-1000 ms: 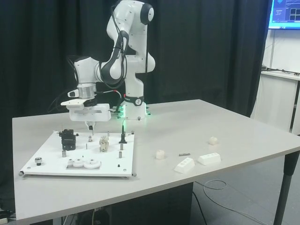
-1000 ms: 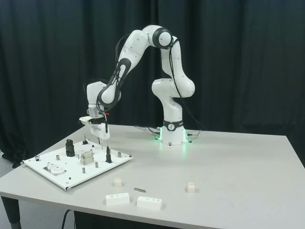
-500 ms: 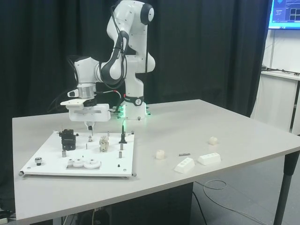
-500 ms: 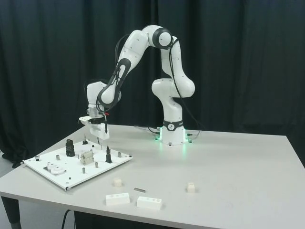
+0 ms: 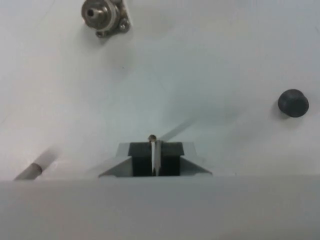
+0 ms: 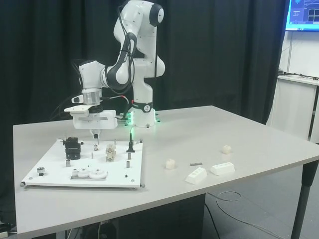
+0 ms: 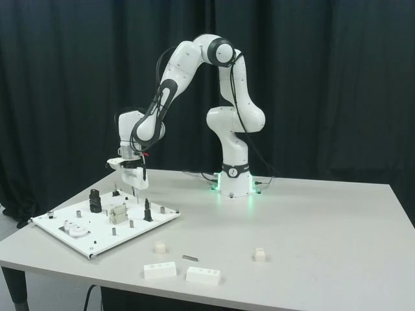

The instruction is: Insert round peg 1.

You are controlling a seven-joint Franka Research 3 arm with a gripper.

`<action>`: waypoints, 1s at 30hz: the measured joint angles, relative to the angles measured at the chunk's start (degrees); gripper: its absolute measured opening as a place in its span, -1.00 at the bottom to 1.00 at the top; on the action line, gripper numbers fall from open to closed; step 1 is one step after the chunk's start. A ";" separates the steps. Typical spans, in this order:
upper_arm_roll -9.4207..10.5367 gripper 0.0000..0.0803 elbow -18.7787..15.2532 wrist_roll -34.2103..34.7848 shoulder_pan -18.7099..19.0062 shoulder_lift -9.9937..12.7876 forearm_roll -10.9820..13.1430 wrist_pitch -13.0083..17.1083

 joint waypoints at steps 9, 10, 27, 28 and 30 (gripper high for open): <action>0.27 -0.91 0.00 -1.32 0.00 0.12 1.46 0.64; 0.28 -0.91 0.00 -1.37 0.00 0.15 1.59 0.71; 0.33 -0.91 0.00 -2.42 0.00 0.23 2.12 0.90; 0.33 -0.91 0.00 -2.42 0.00 0.23 2.13 0.90; 0.33 -0.91 -0.01 -2.43 0.00 0.23 2.14 0.90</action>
